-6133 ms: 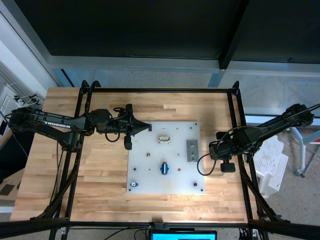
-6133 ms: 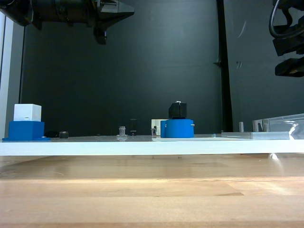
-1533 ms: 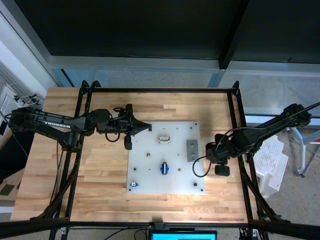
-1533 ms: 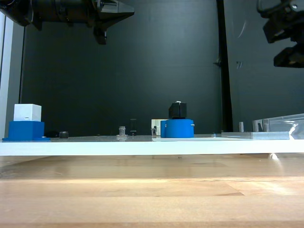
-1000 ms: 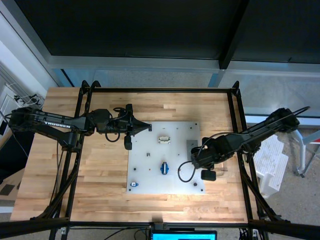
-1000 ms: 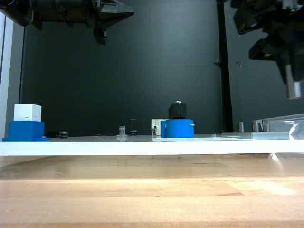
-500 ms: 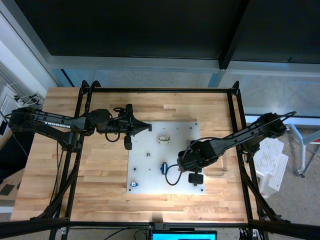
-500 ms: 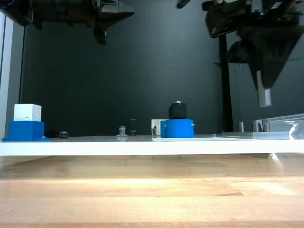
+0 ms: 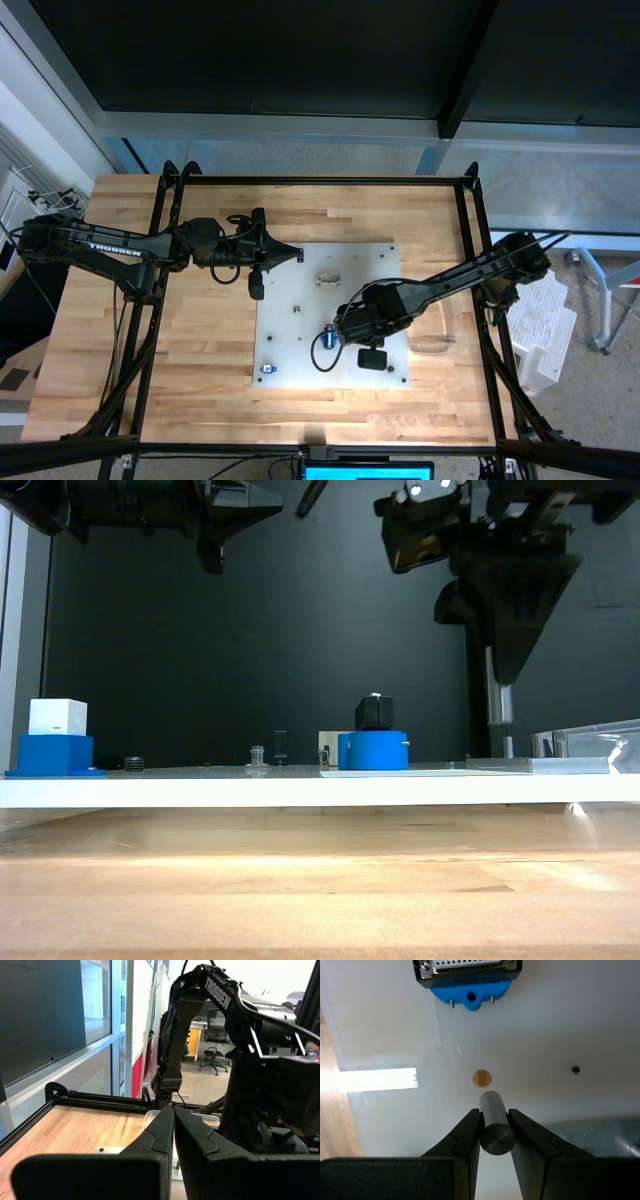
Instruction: Pick the 16mm cylinder and install on the taskboard
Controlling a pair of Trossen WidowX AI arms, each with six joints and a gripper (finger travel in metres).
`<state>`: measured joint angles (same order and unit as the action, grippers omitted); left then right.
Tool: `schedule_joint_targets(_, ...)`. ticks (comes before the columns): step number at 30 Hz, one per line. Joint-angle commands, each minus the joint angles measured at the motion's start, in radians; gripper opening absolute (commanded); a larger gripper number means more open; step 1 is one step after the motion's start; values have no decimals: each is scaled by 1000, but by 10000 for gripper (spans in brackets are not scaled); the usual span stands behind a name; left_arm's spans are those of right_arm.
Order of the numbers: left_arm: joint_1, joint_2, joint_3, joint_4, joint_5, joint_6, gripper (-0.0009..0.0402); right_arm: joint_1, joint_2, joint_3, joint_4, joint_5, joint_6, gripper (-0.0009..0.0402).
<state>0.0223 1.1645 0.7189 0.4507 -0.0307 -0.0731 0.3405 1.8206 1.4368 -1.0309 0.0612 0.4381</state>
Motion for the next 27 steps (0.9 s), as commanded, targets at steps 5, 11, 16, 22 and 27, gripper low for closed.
schedule_joint_targets(5, 0, 0, 0, 1, 0, 0, 0, -2, 40, 24, 10, 0, -2, 0)
schedule_joint_targets(11, 0, 0, 0, 0, 0, 0, 0, -2, 69, 25, 33, 0, -2, 0)
schedule_joint_targets(16, 0, 0, 0, 0, 0, 0, 0, -2, 80, 24, 36, -1, -2, 0)
schedule_joint_targets(22, 0, 0, 0, 0, 0, 0, 0, -2, 85, 20, 39, -1, -3, 0)
schedule_joint_targets(27, 0, 0, 0, 0, 0, 0, 0, -2, 85, 11, 43, -1, -3, 0)
